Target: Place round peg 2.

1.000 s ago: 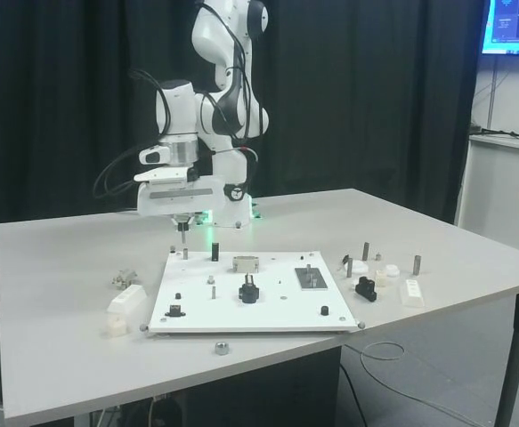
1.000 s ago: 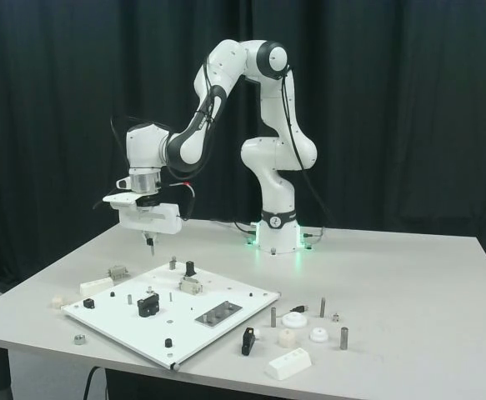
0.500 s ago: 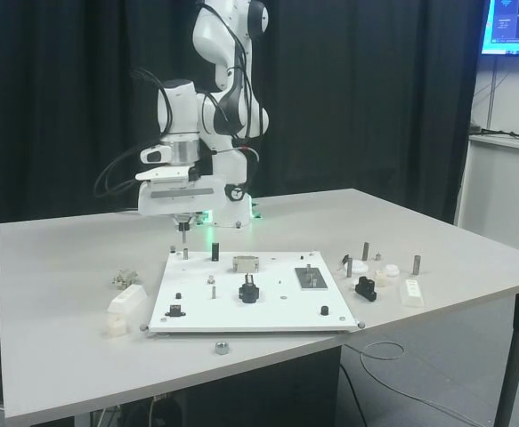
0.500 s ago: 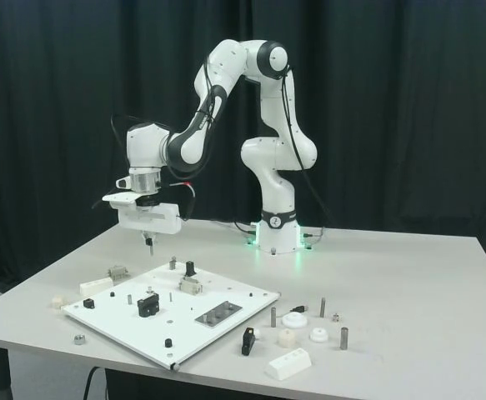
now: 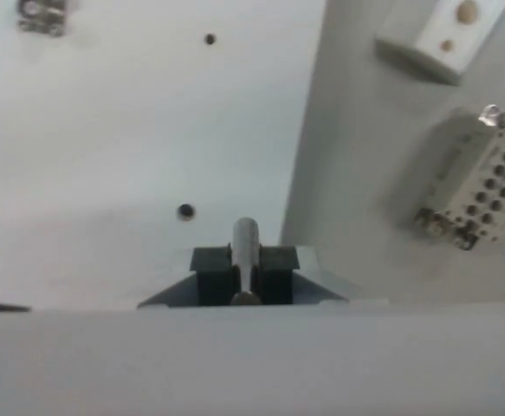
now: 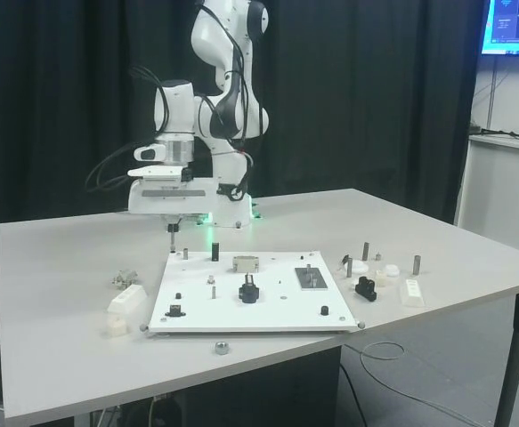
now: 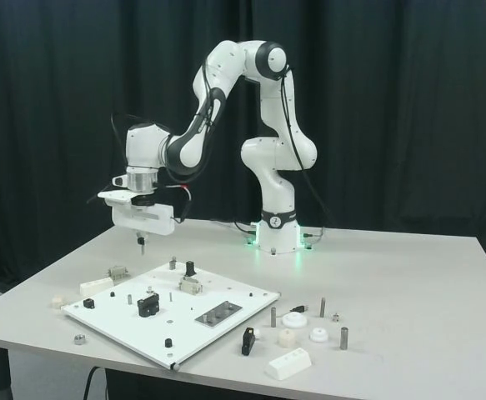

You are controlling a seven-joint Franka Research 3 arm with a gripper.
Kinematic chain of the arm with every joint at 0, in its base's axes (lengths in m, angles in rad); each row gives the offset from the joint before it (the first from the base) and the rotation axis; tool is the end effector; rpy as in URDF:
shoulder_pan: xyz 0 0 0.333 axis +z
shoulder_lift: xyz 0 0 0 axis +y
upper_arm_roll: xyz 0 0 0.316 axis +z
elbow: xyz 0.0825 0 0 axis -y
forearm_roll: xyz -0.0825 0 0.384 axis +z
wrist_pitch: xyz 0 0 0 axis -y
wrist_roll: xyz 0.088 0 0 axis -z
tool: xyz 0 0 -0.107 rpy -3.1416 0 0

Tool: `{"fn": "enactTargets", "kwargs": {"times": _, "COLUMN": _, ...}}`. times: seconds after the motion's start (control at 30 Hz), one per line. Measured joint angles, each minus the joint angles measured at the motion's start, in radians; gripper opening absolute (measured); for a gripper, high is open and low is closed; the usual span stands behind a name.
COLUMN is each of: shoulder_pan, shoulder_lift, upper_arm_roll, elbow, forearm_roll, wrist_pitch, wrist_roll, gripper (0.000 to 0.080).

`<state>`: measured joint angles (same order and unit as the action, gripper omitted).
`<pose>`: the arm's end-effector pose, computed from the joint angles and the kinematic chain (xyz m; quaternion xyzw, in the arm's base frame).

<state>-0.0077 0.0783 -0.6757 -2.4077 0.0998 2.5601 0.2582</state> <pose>0.3883 -0.3194 0.2960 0.8721 -0.4871 0.0465 0.0050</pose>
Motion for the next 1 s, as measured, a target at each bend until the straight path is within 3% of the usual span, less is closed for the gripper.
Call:
{"fn": "enactTargets", "kwargs": {"times": 0.6, "shoulder_pan": -0.023, "shoulder_lift": 0.094, "upper_arm_roll": -0.024, "elbow": 0.0, "forearm_roll": 0.009, "wrist_pitch": 0.095, "wrist_roll": -0.007, "gripper": 0.0061}}
{"fn": "enactTargets", "kwargs": {"times": 0.8, "shoulder_pan": -0.023, "shoulder_lift": 0.135, "upper_arm_roll": -0.022, "elbow": 0.004, "forearm_roll": 0.043, "wrist_pitch": 0.129, "wrist_roll": -0.008, "gripper": 0.0061}}
{"fn": "enactTargets", "kwargs": {"times": 1.0, "shoulder_pan": -0.023, "shoulder_lift": 0.178, "upper_arm_roll": -0.013, "elbow": 0.016, "forearm_roll": 0.107, "wrist_pitch": 0.15, "wrist_roll": -0.023, "gripper": 0.0061}}
